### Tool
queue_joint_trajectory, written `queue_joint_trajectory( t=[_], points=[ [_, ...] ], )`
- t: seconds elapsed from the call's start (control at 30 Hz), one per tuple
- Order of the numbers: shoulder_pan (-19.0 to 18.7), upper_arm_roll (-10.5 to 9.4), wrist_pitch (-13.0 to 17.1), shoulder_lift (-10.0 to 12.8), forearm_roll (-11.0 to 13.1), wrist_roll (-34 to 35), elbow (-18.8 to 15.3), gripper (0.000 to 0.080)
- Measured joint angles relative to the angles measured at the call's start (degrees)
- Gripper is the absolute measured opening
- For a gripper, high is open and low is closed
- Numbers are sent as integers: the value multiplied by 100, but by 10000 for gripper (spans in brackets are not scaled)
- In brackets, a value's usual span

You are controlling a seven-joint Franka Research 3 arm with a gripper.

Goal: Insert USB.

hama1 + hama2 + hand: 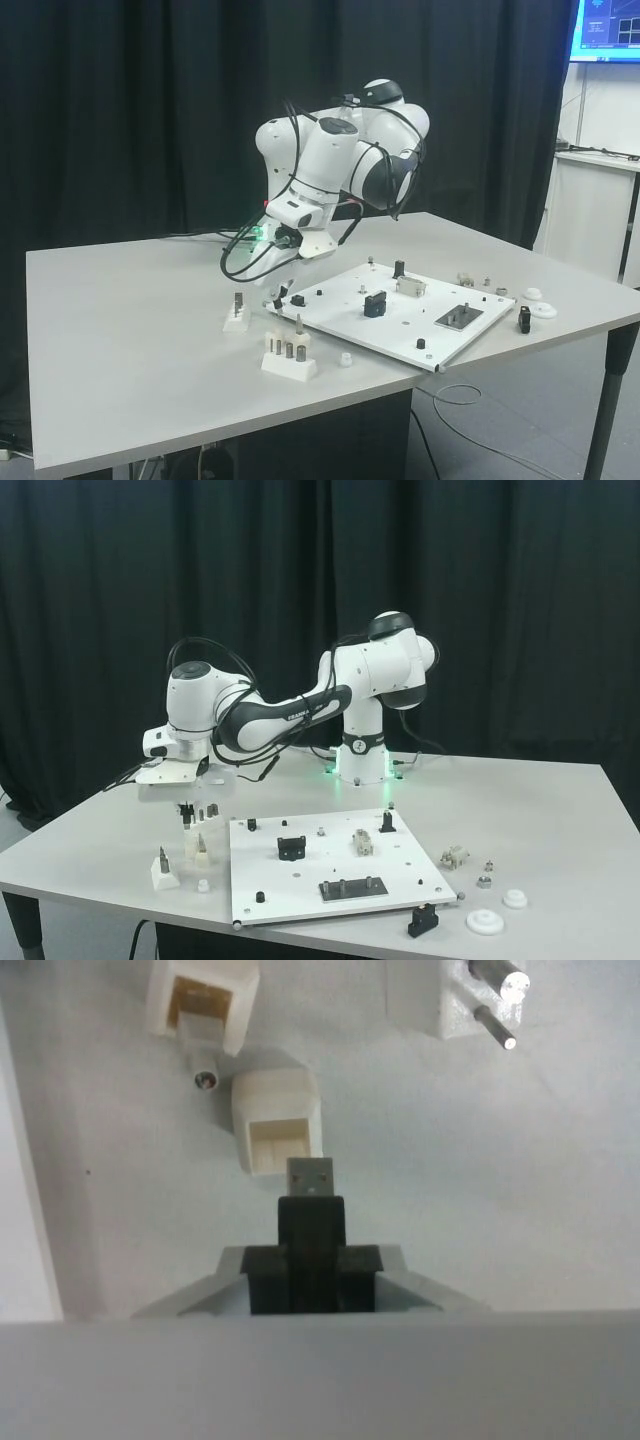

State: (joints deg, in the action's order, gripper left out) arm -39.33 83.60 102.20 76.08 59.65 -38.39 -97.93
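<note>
In the wrist view my gripper is shut on a black USB stick, whose metal plug points away from the fingers. The plug's tip sits just short of the square opening of a small white socket block on the grey table. It looks apart from the block. In the first room view the gripper hangs low over the table, just off the left edge of the white board. The second room view shows the gripper above the small white holders.
A second white block holding a connector and a white holder with metal pins lie beyond the socket. White stands with pins sit beside the board. Loose parts lie right of the board.
</note>
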Motion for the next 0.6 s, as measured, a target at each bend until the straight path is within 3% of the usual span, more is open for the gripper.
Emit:
queue_joint_trajectory(
  t=[0.6],
  points=[
    [33,0,-81,0,0,193,61,93]
  ],
)
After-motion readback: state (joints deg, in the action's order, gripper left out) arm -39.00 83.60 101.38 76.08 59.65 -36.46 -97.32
